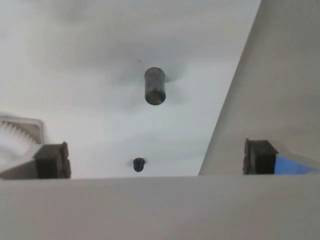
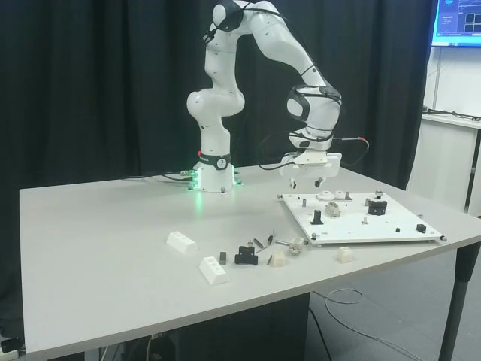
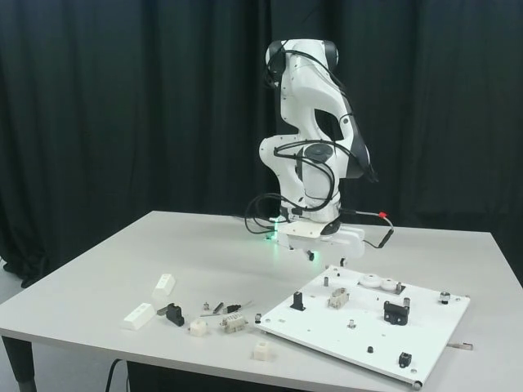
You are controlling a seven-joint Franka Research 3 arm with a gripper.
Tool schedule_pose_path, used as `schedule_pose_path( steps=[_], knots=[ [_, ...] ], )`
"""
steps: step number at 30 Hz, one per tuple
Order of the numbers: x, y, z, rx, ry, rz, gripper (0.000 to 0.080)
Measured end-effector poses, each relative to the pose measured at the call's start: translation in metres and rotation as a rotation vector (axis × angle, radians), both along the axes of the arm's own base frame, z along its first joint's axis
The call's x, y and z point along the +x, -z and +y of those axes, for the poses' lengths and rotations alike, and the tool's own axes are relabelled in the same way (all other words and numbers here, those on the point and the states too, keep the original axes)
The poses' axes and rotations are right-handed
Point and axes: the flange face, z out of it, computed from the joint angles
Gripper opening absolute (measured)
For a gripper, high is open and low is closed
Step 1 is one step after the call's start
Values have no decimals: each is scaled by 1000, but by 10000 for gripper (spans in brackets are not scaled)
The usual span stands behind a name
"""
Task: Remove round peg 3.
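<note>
Tabletop (image 2: 98, 226), broad, flat and grey, carries everything here, and the white seven-joint arm (image 2: 225, 98) is bolted at its far side. Next in size comes the flat white rectangular assembly board (image 2: 391, 229), lying near the tabletop's edge with small black and grey fittings standing on it. Just above the board's corner nearest the arm's base hovers the end effector (image 1: 155, 159), its two black fingertips (image 1: 51, 160) spread wide with nothing between them.

Directly beneath that gap, as the wrist view shows, stands the short dark grey cylindrical peg (image 1: 154, 86), upright in the board close to that same corner and apart from everything else; this appears to be round peg 3. A much smaller black stud (image 1: 138, 164) sits near it on the board.

My judgement is that the approach is underway and the grasp not yet made. To do it well, centre the open fingers over the peg, descend straight down until they flank its shaft, close firmly, then pull vertically without tilting, so the peg does not bind in its hole or lift the board.
</note>
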Motion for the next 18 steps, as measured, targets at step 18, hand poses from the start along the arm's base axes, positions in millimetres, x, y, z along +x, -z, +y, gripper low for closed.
schedule_pose_path(
  steps=[18],
  knots=[
    [3,5,-1,-2,1,-27,797]
  ],
)
